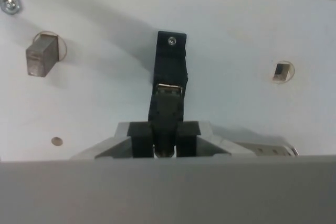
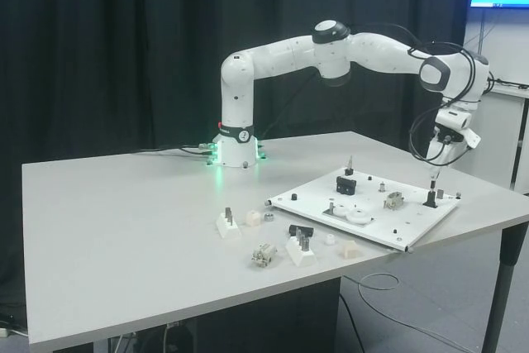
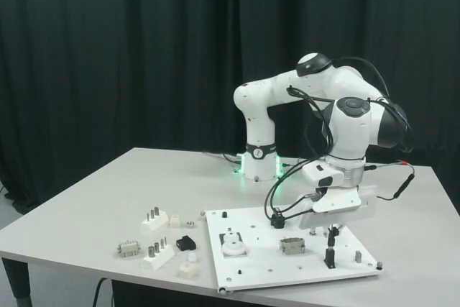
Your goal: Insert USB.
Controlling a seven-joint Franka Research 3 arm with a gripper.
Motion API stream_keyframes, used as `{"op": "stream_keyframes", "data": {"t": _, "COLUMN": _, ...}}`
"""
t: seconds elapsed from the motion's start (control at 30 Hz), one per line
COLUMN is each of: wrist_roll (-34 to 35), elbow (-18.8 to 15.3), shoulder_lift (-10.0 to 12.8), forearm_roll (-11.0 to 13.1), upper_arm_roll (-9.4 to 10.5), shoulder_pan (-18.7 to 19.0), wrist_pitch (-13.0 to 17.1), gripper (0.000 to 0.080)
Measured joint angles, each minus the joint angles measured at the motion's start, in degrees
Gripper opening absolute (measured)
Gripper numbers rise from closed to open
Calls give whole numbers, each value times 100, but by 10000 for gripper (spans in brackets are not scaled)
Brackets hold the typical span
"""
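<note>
Under the wrist camera, gripper (image 1: 164, 142) clamps black USB plug (image 1: 167, 106), metal tip over black socket block (image 1: 171, 56) on white board (image 1: 105, 103); grey peg (image 1: 41, 56) off aside. First room view: plug (image 2: 432, 178) above block (image 2: 431, 198). Second room view: block (image 3: 330, 257) beside grey connector (image 3: 290, 246), nothing between.

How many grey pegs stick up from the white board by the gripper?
2: one larger peg and one smaller peg, flanking the black socket block. More may be hidden.
</note>
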Motion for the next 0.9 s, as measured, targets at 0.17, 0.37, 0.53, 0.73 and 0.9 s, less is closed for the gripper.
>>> {"op": "stream_keyframes", "data": {"t": 0.17, "wrist_roll": 0, "elbow": 0, "shoulder_lift": 0, "forearm_roll": -35, "upper_arm_roll": 13, "shoulder_pan": -2, "wrist_pitch": 0, "gripper": 87}}
{"op": "stream_keyframes", "data": {"t": 0.37, "wrist_roll": 0, "elbow": 0, "shoulder_lift": 0, "forearm_roll": -47, "upper_arm_roll": 17, "shoulder_pan": -2, "wrist_pitch": 0, "gripper": 87}}
{"op": "stream_keyframes", "data": {"t": 0.53, "wrist_roll": 7, "elbow": 0, "shoulder_lift": -1, "forearm_roll": -47, "upper_arm_roll": 21, "shoulder_pan": -2, "wrist_pitch": 9, "gripper": 87}}
{"op": "stream_keyframes", "data": {"t": 0.73, "wrist_roll": 27, "elbow": 0, "shoulder_lift": -1, "forearm_roll": -47, "upper_arm_roll": 28, "shoulder_pan": -2, "wrist_pitch": 44, "gripper": 87}}
{"op": "stream_keyframes", "data": {"t": 0.9, "wrist_roll": 37, "elbow": 1, "shoulder_lift": -1, "forearm_roll": -47, "upper_arm_roll": 33, "shoulder_pan": -2, "wrist_pitch": 70, "gripper": 87}}
